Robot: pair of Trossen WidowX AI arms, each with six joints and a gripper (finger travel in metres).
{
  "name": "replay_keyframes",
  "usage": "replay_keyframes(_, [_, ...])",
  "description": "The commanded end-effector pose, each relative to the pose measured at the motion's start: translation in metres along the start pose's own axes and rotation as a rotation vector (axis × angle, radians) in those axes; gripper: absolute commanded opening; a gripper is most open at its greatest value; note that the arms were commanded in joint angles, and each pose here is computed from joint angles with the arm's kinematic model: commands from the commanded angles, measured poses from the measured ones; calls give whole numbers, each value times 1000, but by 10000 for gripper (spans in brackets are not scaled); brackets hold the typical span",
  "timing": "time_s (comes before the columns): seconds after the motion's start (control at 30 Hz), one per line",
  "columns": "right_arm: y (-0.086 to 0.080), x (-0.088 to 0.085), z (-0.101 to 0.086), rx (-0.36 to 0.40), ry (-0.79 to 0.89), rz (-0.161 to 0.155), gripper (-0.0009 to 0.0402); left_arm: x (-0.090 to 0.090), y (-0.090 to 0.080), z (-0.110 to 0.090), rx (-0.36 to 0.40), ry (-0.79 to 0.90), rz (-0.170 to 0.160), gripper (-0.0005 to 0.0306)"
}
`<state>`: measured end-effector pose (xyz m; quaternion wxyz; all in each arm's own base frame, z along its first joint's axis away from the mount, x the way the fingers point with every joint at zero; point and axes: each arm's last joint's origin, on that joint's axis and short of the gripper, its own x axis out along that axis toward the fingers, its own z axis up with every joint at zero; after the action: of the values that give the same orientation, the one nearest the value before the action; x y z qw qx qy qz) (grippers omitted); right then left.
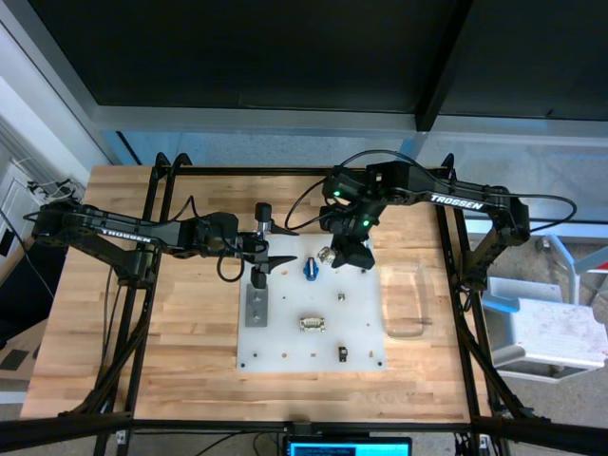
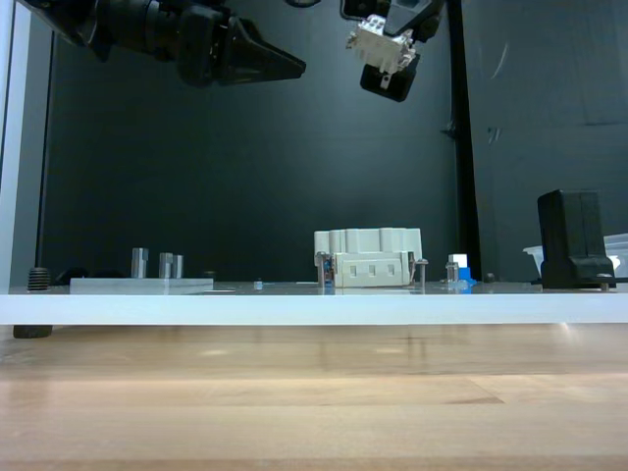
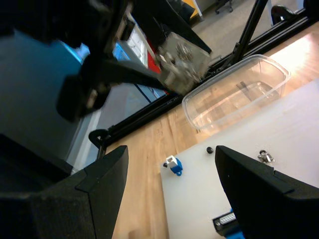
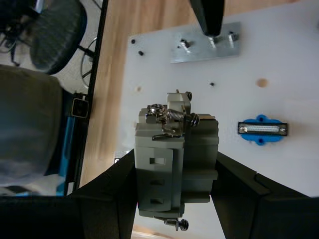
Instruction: Pick the HAN10E connector and install in the HAN10E hub
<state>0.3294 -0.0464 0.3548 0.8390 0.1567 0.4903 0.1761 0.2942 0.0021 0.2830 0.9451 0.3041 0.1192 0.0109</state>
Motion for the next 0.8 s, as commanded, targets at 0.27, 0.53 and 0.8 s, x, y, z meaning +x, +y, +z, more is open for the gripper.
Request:
replay_keyframes(0.27, [-8,10,26,-19,-16,1,95,-2,10,18,39,11,-82,241])
replay_keyframes(0.53, [-10,12,44,-46,-45,33,95,-2,12,25,58,-8,-132,241])
replay_keyframes(0.8, [-14,18,46,-50,-38,46,95,-2,12,26,82,-20,-147,239])
